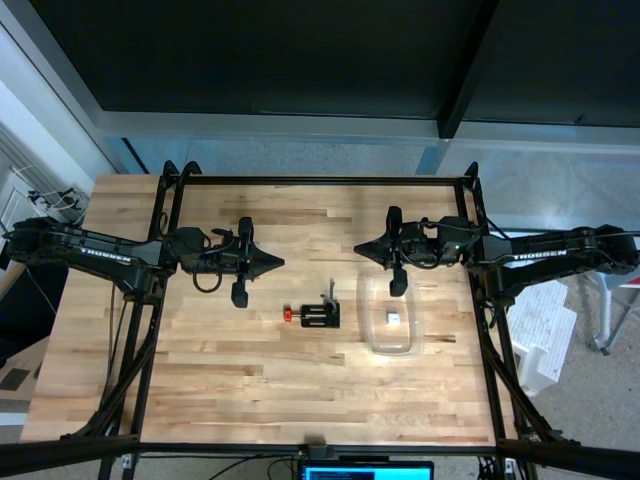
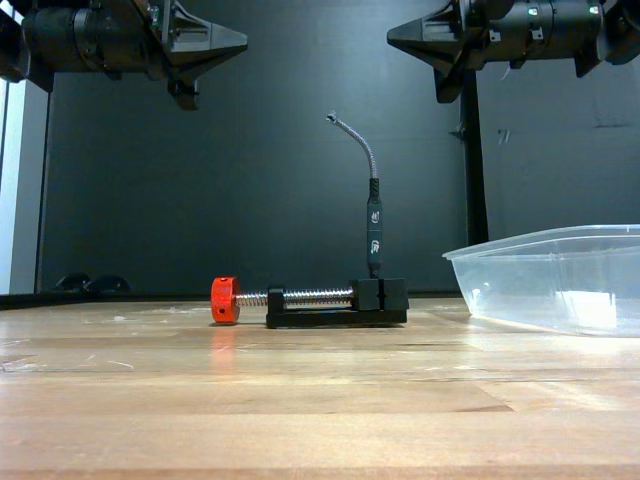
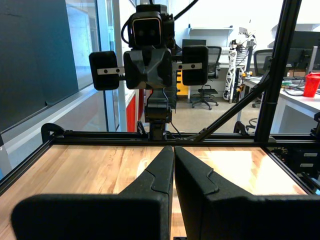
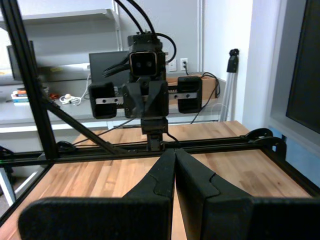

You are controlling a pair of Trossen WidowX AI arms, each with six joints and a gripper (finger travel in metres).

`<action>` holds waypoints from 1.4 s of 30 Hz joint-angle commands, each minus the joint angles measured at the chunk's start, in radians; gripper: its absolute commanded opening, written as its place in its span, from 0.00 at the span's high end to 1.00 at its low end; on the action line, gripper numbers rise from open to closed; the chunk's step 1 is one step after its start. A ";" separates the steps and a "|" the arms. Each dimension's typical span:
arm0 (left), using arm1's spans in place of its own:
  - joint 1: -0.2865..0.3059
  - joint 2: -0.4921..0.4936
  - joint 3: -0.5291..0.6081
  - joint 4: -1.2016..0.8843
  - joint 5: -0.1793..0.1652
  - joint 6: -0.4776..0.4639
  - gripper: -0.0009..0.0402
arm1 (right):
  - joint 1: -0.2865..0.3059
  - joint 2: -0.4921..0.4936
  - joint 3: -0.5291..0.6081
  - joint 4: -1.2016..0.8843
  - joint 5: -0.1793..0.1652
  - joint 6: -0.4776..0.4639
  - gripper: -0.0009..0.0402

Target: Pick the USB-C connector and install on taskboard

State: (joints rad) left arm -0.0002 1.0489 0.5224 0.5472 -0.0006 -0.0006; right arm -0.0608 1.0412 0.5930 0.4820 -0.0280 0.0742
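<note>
Fingers of our left gripper are pressing flat against each other with nothing between them. Those of our right gripper are doing the same, so we are holding nothing on either side.

Nearest the front edge of the table, the taskboard is lying flat on the wood, about midway between our two arms. Its red-orange knob is pointing toward our left arm, and a thin upright stalk is rising from its other end, curving over at the top. Near it on our right arm's side, not touching it, a clear plastic tray is sitting with a small white square piece lying inside. We are not managing to make out the USB-C connector anywhere, so we cannot say where it is lying.

Farther back, we are hovering both grippers high above the table, level, with their tips pointing inward at each other and a gap between them. The left one is hanging beyond the taskboard toward our left, and the right one is hanging by the tray's far rim. Behind them a black frame is running along the table's far edge.
</note>
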 commanded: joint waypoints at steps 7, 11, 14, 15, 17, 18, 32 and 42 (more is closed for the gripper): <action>0.000 0.000 0.000 0.000 0.000 0.000 0.98 | 0.023 0.001 -0.027 0.011 0.007 -0.001 0.98; 0.000 0.000 0.000 0.000 0.000 0.000 0.98 | 0.023 0.001 -0.054 0.039 0.014 -0.003 0.98; 0.000 0.000 0.000 0.000 0.000 0.000 0.98 | 0.024 0.001 -0.068 0.072 0.029 0.005 0.98; 0.000 0.000 0.000 0.000 0.000 0.000 0.98 | 0.025 0.001 -0.067 0.071 0.029 0.004 0.98; 0.000 0.000 0.000 0.000 0.000 0.000 0.98 | 0.025 0.001 -0.067 0.071 0.037 0.003 0.98; 0.000 0.000 0.000 0.000 0.000 0.000 0.98 | 0.025 0.001 -0.067 0.071 0.037 0.003 0.98; 0.000 0.000 0.000 0.000 0.000 0.000 0.98 | 0.029 0.001 -0.067 0.053 0.036 0.007 0.98; 0.000 0.000 0.000 0.000 0.000 0.000 0.98 | 0.028 0.001 -0.067 0.053 0.036 0.006 0.98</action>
State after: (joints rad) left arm -0.0002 1.0489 0.5228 0.5472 -0.0006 -0.0010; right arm -0.0326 1.0416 0.5251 0.5346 0.0078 0.0807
